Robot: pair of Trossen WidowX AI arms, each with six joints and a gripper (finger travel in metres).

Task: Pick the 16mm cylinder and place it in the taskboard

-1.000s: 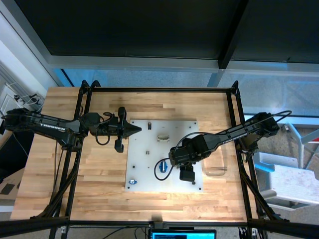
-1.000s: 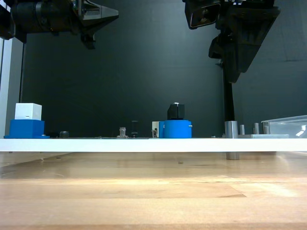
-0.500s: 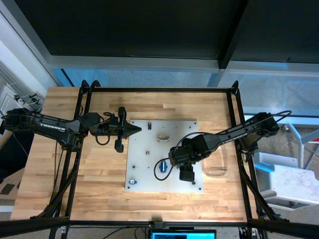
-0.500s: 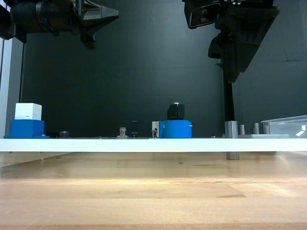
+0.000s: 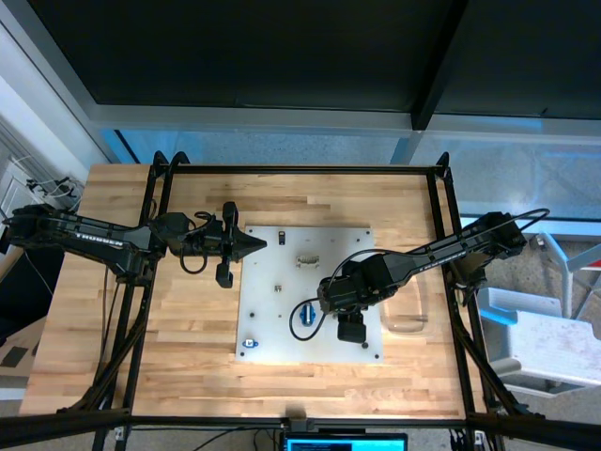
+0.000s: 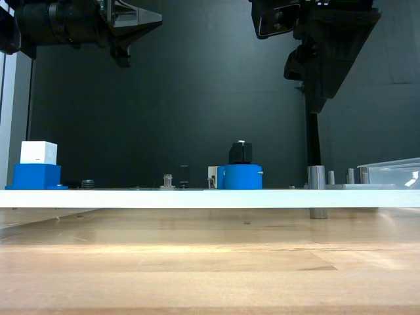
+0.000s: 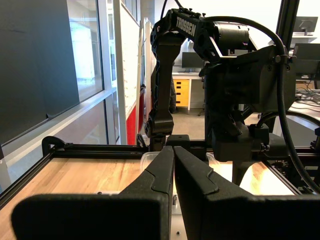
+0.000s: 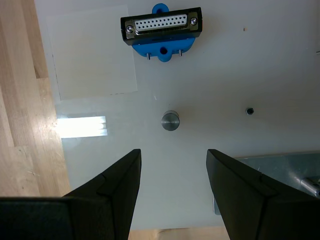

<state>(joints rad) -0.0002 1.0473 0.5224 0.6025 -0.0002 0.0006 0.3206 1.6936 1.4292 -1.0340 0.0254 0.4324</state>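
Right end effector (image 8: 172, 151): held high above the large flat white square taskboard (image 5: 272, 319), pointing straight down, released. Its two black fingers (image 8: 117, 175) are spread wide with nothing between them. In the low view it (image 6: 314, 105) hangs well clear of the board edge (image 6: 164, 198).

16mm cylinder, a small round silver-grey metal peg (image 8: 170, 120): standing upright on the taskboard, directly below the gap between the right fingers and touching neither. Low view shows the peg (image 6: 317, 177) rising above the board's top face, with a short silver stub in line with it under the board.

Near the peg on the board: a blue-mounted multi-pin connector (image 8: 161, 27) to one side and a grey metal block (image 8: 270, 170) to the other. Both sit apart from the peg.

Left end effector (image 5: 254, 242): raised over the board's left edge, level, tips pointing inward. It is clenched, fingers (image 7: 160, 172) pressed together, holding nothing.

A clear plastic tray (image 5: 406, 315) sits on the wooden desk (image 5: 188, 319) just beside the board's right edge.
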